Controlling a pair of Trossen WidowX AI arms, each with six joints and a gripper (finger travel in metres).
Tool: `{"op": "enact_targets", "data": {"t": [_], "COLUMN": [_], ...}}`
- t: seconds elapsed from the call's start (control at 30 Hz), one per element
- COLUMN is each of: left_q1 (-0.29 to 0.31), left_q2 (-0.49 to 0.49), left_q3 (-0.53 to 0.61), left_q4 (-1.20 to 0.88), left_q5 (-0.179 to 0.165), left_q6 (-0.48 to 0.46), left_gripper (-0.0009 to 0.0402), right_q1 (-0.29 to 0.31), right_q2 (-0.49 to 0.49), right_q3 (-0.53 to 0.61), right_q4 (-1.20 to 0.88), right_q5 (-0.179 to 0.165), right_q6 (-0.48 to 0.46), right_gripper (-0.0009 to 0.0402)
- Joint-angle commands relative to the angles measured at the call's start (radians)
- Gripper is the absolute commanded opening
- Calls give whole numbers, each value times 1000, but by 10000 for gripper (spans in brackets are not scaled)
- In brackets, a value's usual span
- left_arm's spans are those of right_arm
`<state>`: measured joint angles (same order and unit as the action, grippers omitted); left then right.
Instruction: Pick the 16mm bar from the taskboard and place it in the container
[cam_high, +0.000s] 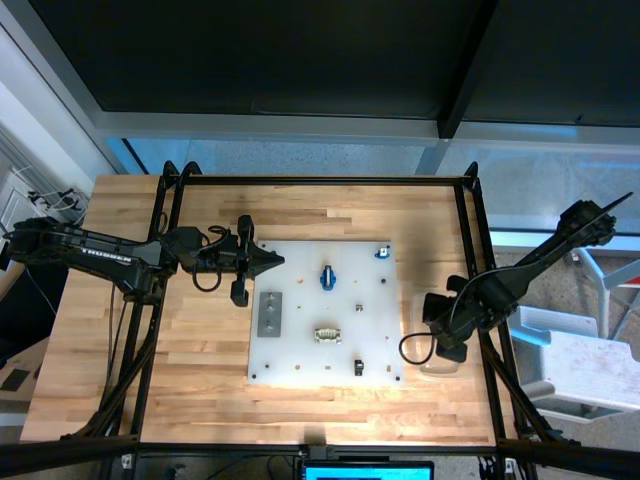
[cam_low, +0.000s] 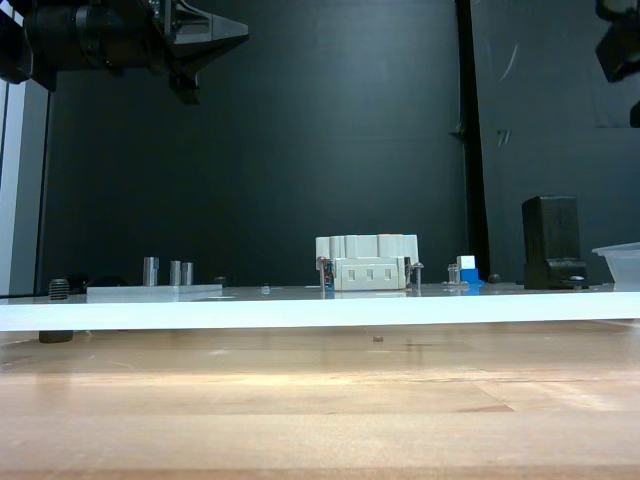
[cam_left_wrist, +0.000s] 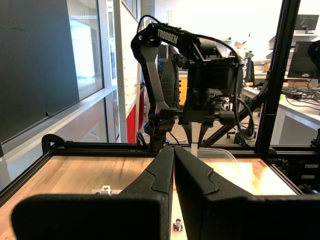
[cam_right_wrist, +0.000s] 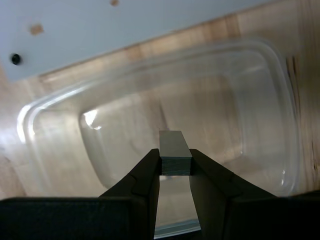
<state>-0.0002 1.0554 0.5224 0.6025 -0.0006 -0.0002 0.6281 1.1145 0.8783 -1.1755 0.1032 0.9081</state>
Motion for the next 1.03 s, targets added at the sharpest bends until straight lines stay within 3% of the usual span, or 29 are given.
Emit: {"op": "enact_targets", "data": {"t": [0.03,0.83,1.03], "left_q1": [0,0,0], "left_q2": [0,0,0], "left_q3": [0,0,0], "left_q4": [0,0,0], "left_q5": [0,0,0], "left_q6": [0,0,0], "left_gripper": [0,0,0], "right_q1": [0,0,0], "right_q2": [-11,-13,-13], "right_q3": [-31,-52,-52], "right_q4": [6,16,21], "right_q5": [0,0,1], "right_q6": [1,3,2], "right_gripper": [23,24,53]}}
